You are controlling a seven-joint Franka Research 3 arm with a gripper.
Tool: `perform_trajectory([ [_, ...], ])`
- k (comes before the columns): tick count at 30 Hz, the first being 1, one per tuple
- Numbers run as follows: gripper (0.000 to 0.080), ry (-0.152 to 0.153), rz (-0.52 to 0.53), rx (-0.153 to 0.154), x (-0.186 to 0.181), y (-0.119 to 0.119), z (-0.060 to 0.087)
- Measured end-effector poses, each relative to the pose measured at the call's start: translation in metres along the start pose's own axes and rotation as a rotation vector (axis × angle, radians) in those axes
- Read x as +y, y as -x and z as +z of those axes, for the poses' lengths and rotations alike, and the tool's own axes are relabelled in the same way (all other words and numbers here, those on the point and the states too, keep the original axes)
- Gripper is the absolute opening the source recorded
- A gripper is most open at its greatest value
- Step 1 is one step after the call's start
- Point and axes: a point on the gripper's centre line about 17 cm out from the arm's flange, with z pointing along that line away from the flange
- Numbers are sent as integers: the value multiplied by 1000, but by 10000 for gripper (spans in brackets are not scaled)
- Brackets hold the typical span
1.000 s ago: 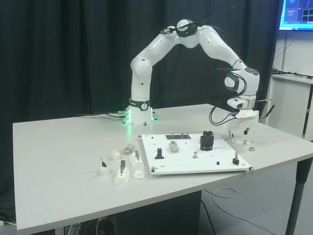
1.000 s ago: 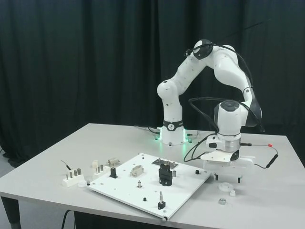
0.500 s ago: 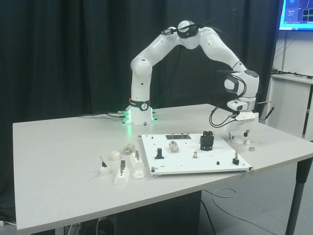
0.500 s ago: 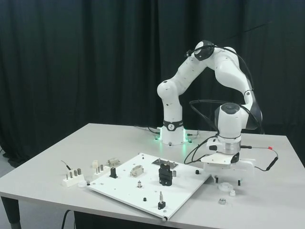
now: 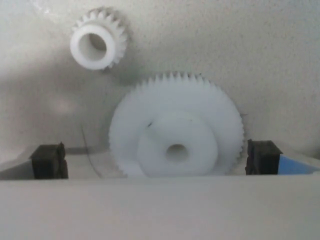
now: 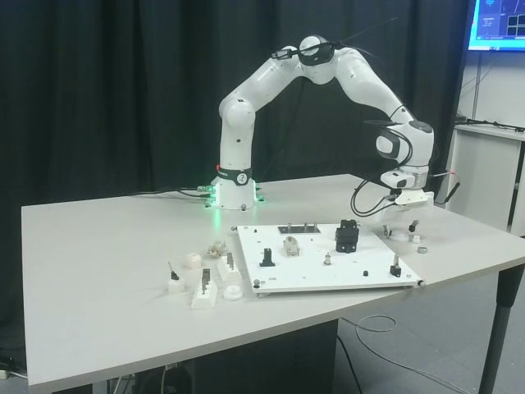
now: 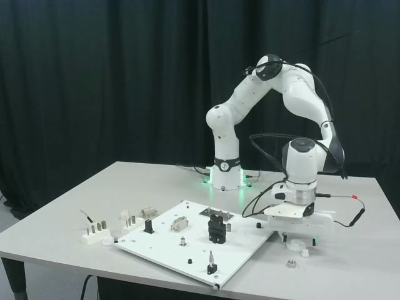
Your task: Pick large gear.
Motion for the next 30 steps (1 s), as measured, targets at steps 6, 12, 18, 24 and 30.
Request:
perform_trajectory([
  [6,674,0,2,0,1,0,0],
  [12,674,-1,6,0,2,-2,0],
  [18,348,-2,12,0,4,-4,0],
  [24,333,-4,16,0,6,-5,0],
  [30,333,-7,21,1,7,-7,-1],
])
